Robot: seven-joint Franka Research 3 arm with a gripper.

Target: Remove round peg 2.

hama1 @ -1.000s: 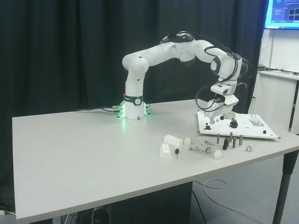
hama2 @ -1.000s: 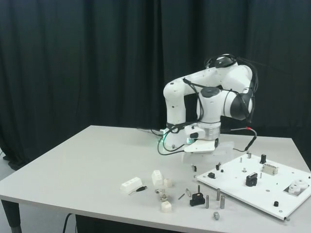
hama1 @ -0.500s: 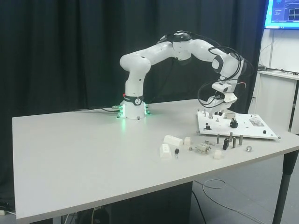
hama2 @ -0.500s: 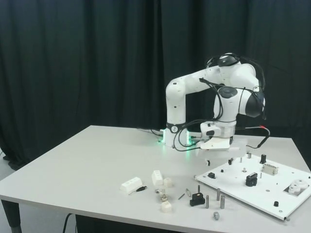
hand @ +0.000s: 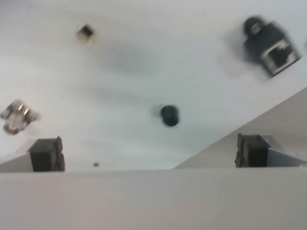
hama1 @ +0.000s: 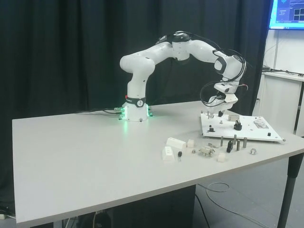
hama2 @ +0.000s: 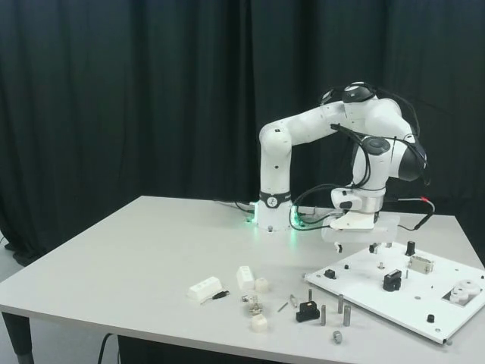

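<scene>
Hand (hand: 149, 152) hovers above the white board (hama2: 424, 299), near the board's edge closest to the arm's base, with its two black fingertips (hand: 46, 154) spread wide and nothing held between them. In the wrist view a small round black peg (hand: 169, 115) stands in the board, below the open gap and touching neither finger; whether this is round peg 2 cannot be told. A black connector block (hand: 269, 41) sits on the board farther off, a small square socket (hand: 86, 32) lies apart from it, and a metal fitting (hand: 15, 116) sits near one fingertip. On the grey bench (hama1: 85, 152), beside the board, lie loose white blocks (hama1: 172, 147) and several short upright pegs (hama2: 339, 307). Green light glows at the arm's base (hama1: 135, 113).
</scene>
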